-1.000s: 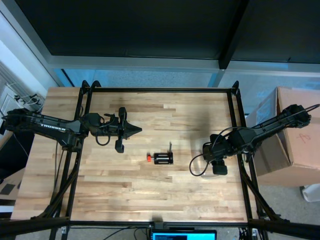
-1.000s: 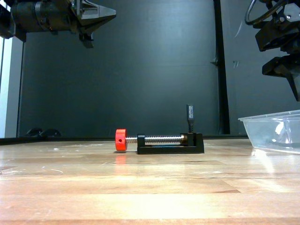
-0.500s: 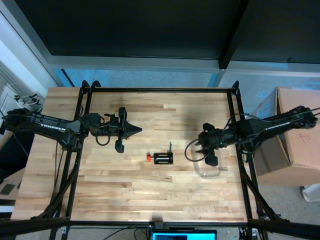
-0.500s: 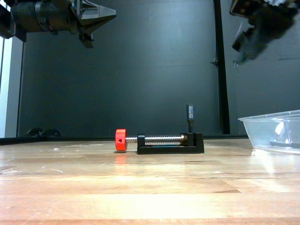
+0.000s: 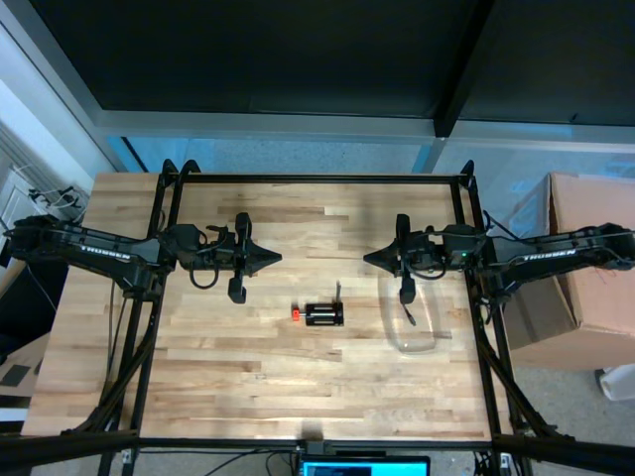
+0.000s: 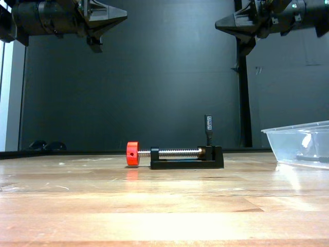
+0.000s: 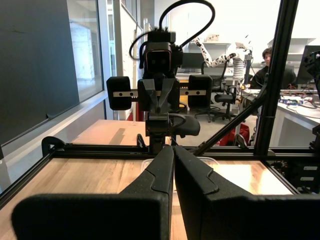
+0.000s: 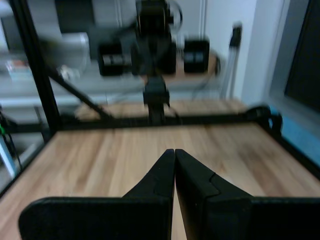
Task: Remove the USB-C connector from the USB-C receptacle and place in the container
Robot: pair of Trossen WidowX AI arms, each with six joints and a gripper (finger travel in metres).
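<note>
Connector (image 5: 411,317) flat in container (image 5: 433,335), axis near-far; left gripper (image 5: 277,259), right gripper (image 5: 368,259) aloft.

Wooden table (image 5: 248,367), small black clamp (image 5: 324,314), seemingly a vise, clear plastic container (image 5: 422,339)

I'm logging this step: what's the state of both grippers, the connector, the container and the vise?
Black vise with red knob: on the table, clamping an upright black part.
Clear plastic container: upright on the table.
Black USB-C connector: lying free in the container.
Left gripper: shut, empty, raised left of the vise.
Right gripper: shut, empty, raised right of the vise.
</note>
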